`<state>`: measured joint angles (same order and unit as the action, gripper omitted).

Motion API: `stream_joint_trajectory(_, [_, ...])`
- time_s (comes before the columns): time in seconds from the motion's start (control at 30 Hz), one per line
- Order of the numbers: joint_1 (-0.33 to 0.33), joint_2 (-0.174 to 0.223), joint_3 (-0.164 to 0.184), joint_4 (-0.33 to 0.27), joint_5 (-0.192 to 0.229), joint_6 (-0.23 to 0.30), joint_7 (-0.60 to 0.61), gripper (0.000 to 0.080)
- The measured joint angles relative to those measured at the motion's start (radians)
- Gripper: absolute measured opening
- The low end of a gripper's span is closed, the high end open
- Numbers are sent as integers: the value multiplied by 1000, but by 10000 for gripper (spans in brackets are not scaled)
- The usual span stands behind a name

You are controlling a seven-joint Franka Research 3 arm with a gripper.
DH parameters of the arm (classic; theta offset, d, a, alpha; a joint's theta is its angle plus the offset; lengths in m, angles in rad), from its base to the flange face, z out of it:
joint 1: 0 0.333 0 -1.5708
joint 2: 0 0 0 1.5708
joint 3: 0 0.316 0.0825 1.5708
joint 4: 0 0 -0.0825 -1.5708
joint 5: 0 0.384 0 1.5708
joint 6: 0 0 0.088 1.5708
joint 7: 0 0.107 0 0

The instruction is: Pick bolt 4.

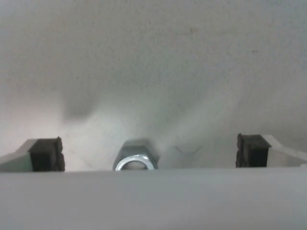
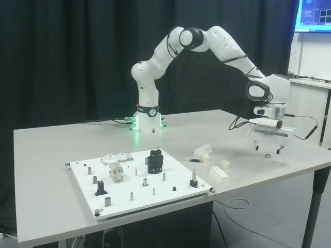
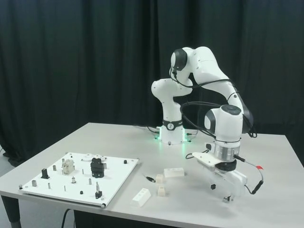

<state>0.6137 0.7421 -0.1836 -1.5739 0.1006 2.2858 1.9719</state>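
The white arm reaches out from its base and holds the end effector (image 2: 268, 150) low over the grey worktop (image 2: 46, 155), well away from the white assembly board (image 2: 155, 201). Its two black-padded fingers (image 1: 47, 154) stand spread wide, one on each side of the bolt (image 1: 135, 159), and neither pad touches it.

The bolt sits on the worktop directly beneath the end effector, roughly midway between the fingertips. In the wrist view only its hexagonal head shows, with a bright ring on the top face; the lower part is cut off by the grey body of the end effector in the foreground. In the first room view the bolt (image 2: 268, 155) appears as a small dark piece on the worktop just under the fingertips. In the second room view a small piece (image 3: 227, 199) lies beneath the end effector.

Between the end effector and the board lie several small white blocks (image 2: 202, 152) scattered on the worktop, well apart from the fingers. The board carries an array of fixtures: a black clamp-like block (image 2: 155, 161), a metal part (image 2: 116, 173) and several short upright pegs and pins. A cable runs from the wrist and hangs beside the end effector. A green light glows at the arm's base (image 2: 146, 124).
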Motion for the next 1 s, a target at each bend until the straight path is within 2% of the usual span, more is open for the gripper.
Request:
stream_joint_trajectory(0.43, [20, 0, 5, -59, 7, 82, -19, 800])
stream_joint_trajectory(1.0, [39, 0, 3, -84, 3, 123, -39, 800])
